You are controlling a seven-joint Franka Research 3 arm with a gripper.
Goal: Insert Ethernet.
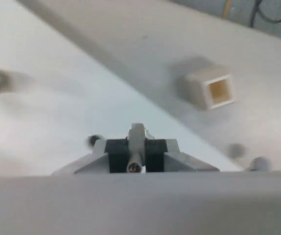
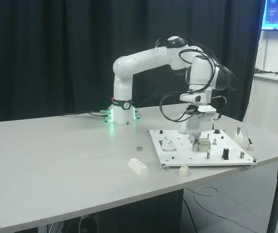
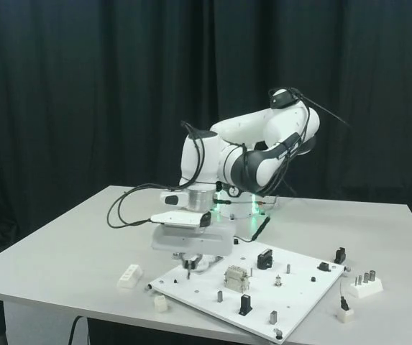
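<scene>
The white Franka arm (image 2: 148,58) reaches from its green-lit base over a flat white square task board (image 2: 202,148) lying on the smooth grey table (image 2: 56,155). In the wrist view, the gripper (image 1: 136,156) has its two black-padded fingers (image 1: 115,152) pressed together on a slim pale Ethernet plug (image 1: 136,147), which stands between them and pokes out past the tips; its near end shows small metal contacts. In the second room view, the gripper (image 3: 189,264) hangs just above the board's corner nearest the arm's base, and whether the plug tip touches the board cannot be told. The wrist camera's lower field is filled by a blurred grey band, part of the arm's own housing. A small white cube with a square hollow face (image 1: 211,88) rests on the table just off the board edge; the same cube (image 2: 183,170) appears in the first room view. A white oblong block (image 2: 138,166) lies on the table well apart from the board. Small black and grey upright fixtures on the board, among them a boxy metal connector housing (image 3: 236,278), are too small to identify. Black cables (image 3: 130,201) loop from the wrist.
</scene>
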